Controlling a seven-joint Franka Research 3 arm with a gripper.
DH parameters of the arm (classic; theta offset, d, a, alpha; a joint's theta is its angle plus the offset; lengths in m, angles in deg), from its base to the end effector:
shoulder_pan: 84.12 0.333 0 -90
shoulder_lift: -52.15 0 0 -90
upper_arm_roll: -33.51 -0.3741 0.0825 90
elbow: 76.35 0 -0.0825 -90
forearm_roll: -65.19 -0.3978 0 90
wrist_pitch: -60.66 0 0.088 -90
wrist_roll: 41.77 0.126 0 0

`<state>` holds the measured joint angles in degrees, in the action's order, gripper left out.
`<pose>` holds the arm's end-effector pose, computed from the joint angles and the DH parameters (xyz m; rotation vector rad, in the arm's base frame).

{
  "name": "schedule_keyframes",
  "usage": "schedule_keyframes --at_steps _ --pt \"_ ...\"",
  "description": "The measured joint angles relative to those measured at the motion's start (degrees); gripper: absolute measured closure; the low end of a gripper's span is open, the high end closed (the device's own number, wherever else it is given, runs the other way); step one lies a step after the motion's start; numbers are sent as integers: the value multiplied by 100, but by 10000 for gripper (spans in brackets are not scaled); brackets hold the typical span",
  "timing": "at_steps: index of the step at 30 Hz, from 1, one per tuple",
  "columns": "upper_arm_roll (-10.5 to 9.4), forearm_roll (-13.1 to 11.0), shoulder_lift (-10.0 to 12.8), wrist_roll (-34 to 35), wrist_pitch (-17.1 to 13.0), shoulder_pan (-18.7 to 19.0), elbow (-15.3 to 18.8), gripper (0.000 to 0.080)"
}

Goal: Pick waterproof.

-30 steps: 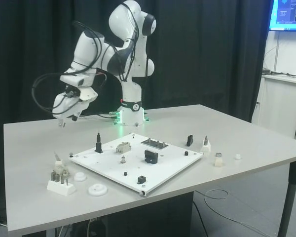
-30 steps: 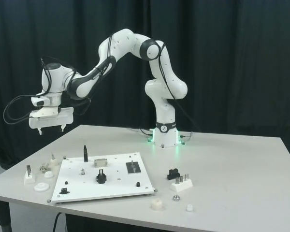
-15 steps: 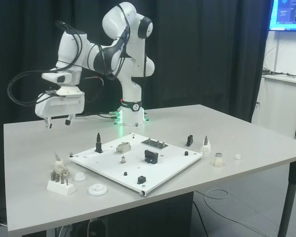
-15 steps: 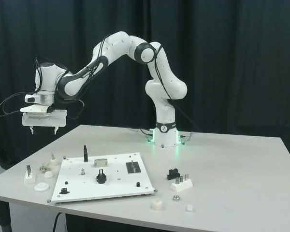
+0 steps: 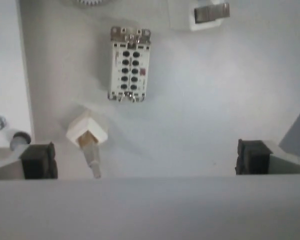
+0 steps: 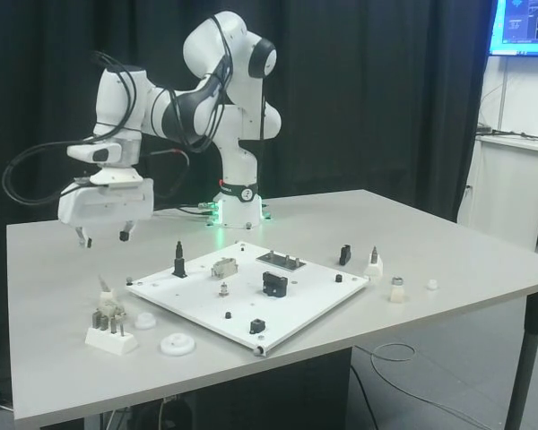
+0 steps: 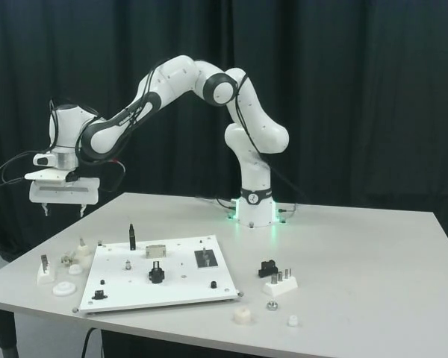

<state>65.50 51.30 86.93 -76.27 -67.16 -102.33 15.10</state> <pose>0.5349 -0.5164 0.3533 2.9450 -0.4622 0.0366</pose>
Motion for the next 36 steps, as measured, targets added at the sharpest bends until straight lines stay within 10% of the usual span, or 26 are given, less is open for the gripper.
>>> schedule_keyframes --at_steps 25,36 --pt "-1 -258 603 268 115 -78 -450 3" --pt "-2 -502 702 1554 421 -89 -713 3"
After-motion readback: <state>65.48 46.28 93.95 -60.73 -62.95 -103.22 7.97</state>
